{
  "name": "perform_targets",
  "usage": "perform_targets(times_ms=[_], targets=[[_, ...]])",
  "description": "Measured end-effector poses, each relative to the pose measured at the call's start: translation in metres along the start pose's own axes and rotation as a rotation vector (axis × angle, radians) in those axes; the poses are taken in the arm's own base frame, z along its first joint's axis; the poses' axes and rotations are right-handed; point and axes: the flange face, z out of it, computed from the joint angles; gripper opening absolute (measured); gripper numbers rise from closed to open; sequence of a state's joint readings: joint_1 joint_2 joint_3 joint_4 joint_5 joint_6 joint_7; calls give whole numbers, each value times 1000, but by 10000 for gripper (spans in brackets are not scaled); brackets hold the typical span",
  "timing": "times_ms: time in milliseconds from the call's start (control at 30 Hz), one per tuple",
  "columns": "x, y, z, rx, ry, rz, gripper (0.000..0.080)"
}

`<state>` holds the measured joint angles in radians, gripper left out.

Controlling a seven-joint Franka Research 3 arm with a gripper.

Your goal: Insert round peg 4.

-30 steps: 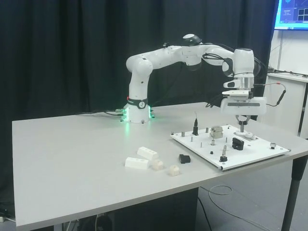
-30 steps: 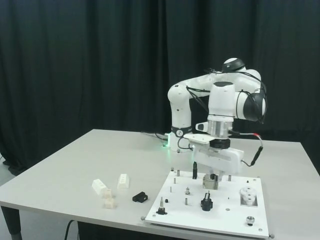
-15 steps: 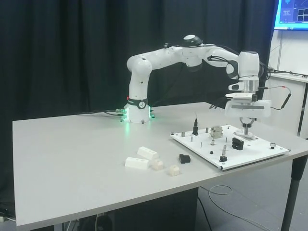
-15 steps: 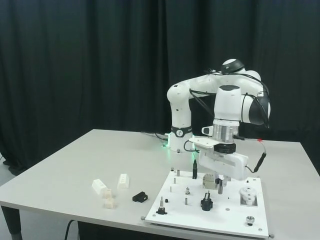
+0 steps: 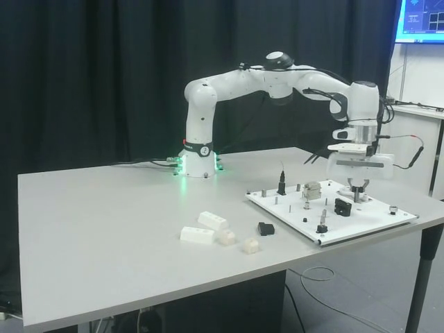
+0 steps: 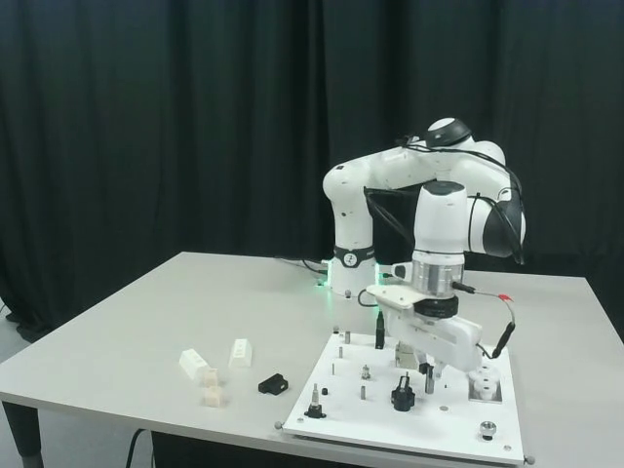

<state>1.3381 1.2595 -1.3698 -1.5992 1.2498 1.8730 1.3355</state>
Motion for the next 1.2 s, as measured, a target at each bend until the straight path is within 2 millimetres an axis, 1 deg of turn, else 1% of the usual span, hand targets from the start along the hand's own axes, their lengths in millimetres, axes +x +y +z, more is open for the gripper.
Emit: perform_targets(times_ms=[167,367,667,867,1200], targets=[[-4,-3,5,-22,-12,-11,149],[-11,-5,5,-38,-14,-27,149],[-24,-4,6,-51,7,-67,149],[-33,-2,10,-61,24,-94,149],[-40,0,17,-67,33,-82,149]])
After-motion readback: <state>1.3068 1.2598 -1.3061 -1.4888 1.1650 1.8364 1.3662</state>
